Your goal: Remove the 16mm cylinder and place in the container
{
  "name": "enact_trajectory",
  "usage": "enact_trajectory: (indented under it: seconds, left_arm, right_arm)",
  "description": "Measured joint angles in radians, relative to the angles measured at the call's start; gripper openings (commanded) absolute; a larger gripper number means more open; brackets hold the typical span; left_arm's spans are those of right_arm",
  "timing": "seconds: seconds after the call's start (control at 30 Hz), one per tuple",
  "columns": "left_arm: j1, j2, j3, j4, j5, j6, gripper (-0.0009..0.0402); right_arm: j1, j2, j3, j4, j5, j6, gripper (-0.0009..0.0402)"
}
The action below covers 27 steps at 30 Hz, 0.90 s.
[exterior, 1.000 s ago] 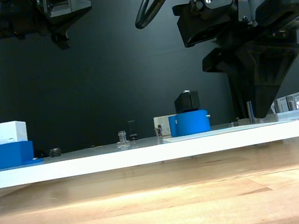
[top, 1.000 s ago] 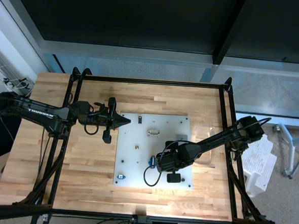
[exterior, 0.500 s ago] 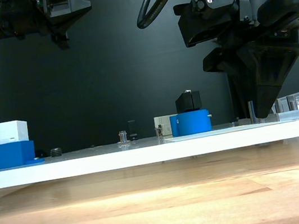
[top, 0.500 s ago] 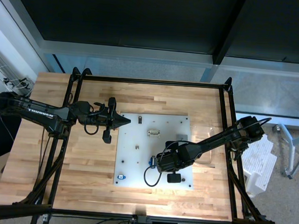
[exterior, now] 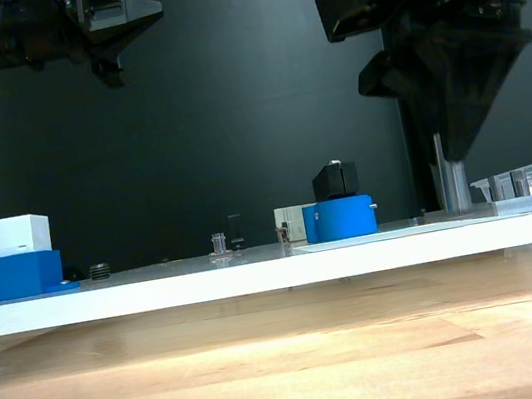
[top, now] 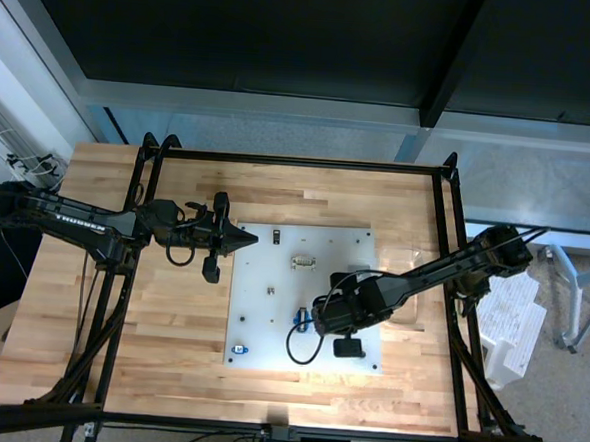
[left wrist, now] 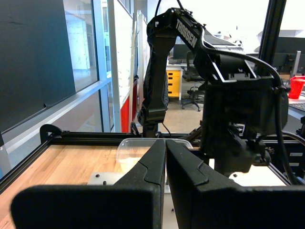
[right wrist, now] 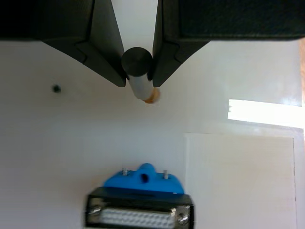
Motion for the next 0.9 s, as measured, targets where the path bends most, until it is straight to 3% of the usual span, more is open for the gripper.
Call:
enact_trajectory:
  seconds: [0.4, 0.53, 0.9]
  left_arm:
    - [0.0, 0.0, 0.0, 0.0, 0.0, 0.0, 0.0]
    - [0.0, 0.0, 0.0, 0.0, 0.0, 0.0, 0.0]
    - [0.0, 0.0, 0.0, 0.0, 0.0, 0.0, 0.0]
  right_arm:
    - [-0.019, -0.144, 0.0, -0.069, -0.004, 0.003, 0.0002]
    - [-0.022, -0.195, -0.017, -0.098, 0.011, 0.009, 0.0002]
    - [-0.026, -0.438, -0.247, -0.124, 0.016, 0.125, 0.0002]
